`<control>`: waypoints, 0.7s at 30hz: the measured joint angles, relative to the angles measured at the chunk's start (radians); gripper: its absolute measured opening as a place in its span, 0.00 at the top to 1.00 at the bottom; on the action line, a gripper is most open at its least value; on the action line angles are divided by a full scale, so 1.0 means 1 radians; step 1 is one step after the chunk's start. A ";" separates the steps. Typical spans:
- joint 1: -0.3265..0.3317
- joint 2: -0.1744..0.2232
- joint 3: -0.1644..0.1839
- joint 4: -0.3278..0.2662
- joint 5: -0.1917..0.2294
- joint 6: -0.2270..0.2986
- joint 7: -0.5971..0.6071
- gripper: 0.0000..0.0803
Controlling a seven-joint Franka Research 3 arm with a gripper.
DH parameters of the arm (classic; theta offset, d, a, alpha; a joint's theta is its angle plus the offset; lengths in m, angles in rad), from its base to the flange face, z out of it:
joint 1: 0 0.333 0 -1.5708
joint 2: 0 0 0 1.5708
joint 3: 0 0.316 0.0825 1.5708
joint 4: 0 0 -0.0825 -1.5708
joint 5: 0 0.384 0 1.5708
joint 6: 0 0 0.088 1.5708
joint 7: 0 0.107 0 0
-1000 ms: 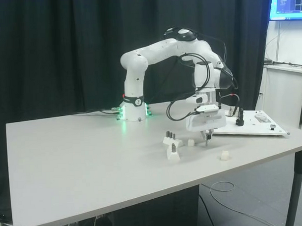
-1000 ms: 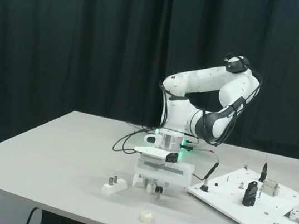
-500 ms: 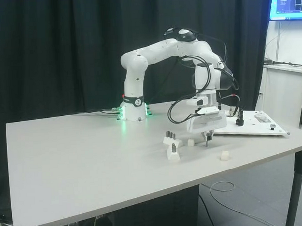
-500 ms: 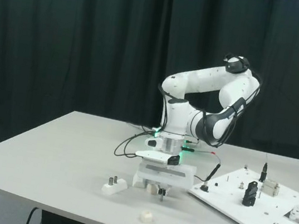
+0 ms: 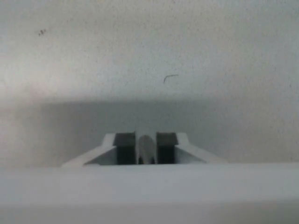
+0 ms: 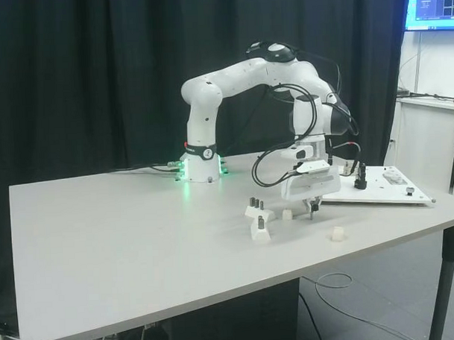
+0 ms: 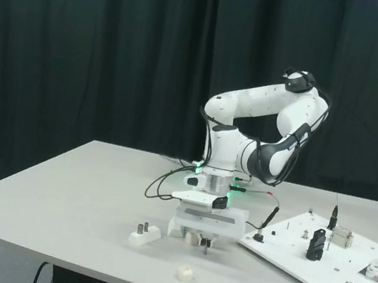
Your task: Place round peg 2.
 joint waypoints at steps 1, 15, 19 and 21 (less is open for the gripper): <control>0.000 0.000 0.000 0.000 0.000 0.000 0.000 0.91; 0.000 0.000 -0.002 0.000 0.004 0.000 0.011 0.12; 0.002 0.000 -0.009 0.000 0.004 -0.003 0.015 0.03; 0.004 0.000 -0.015 0.000 0.004 -0.009 0.017 0.03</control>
